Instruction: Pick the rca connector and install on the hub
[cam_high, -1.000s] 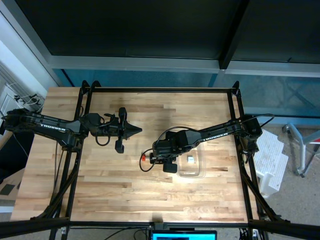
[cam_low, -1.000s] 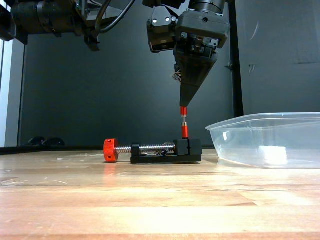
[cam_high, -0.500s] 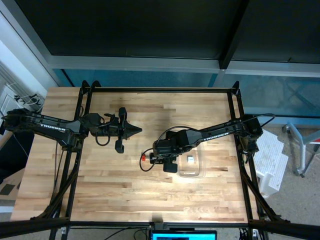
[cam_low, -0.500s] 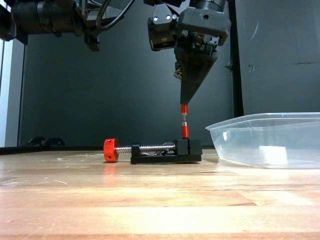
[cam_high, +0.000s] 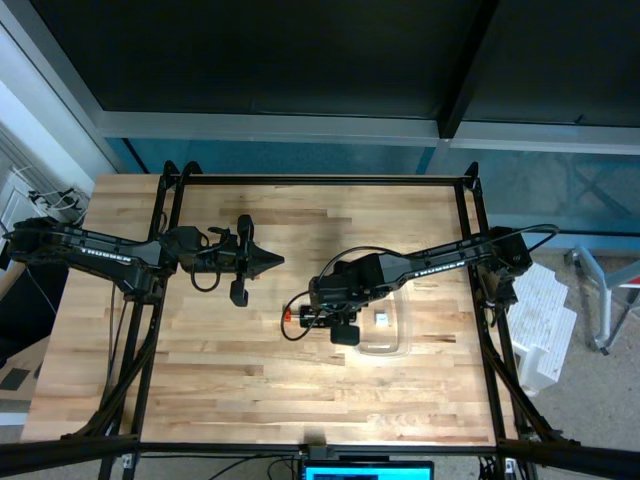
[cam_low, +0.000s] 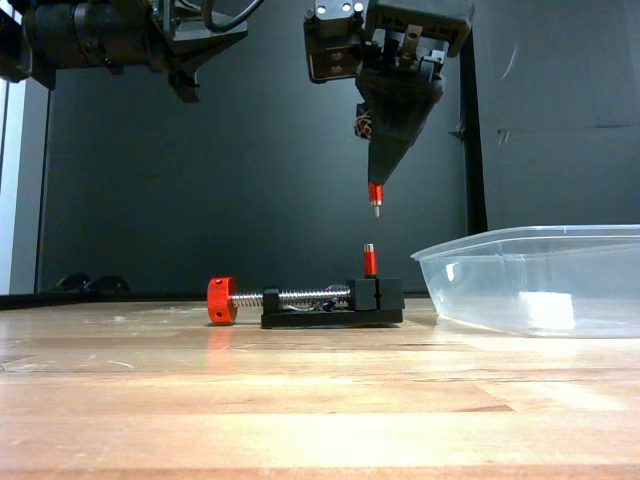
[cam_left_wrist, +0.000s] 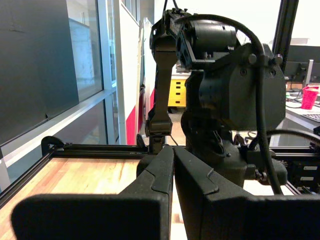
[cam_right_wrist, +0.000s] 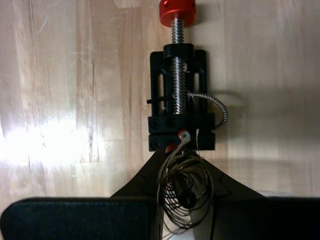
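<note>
Currently the right gripper (cam_low: 377, 180) hangs above the hub (cam_low: 332, 300), its fingers closed on the rca connector (cam_low: 375, 194), with the metal pin pointing down. The hub lies near the middle of the table (cam_low: 300, 400). Its upright red stub (cam_low: 368, 261) stands under the connector, with a clear gap between them.

Risks:
- The pin appears slightly offset from the stub toward the table's right edge. If lowered uncorrected, it may strike the stub's rim, and the connector may tilt or slip in the fingertips.
- The hub does not appear fastened down, so a sideways load may push it across the table.
- Thin wire loops (cam_right_wrist: 182, 175) hang at the fingers and may snag on the stub.

Surroundings:
- A clear tray (cam_low: 530, 270) sits just beside the hub on the right-edge side, leaving little room for sideways correction.
- The left gripper (cam_high: 268, 262) is parked well apart toward the left edge, fingers pressed together and holding nothing.

Nothing stands between connector and stub.
</note>
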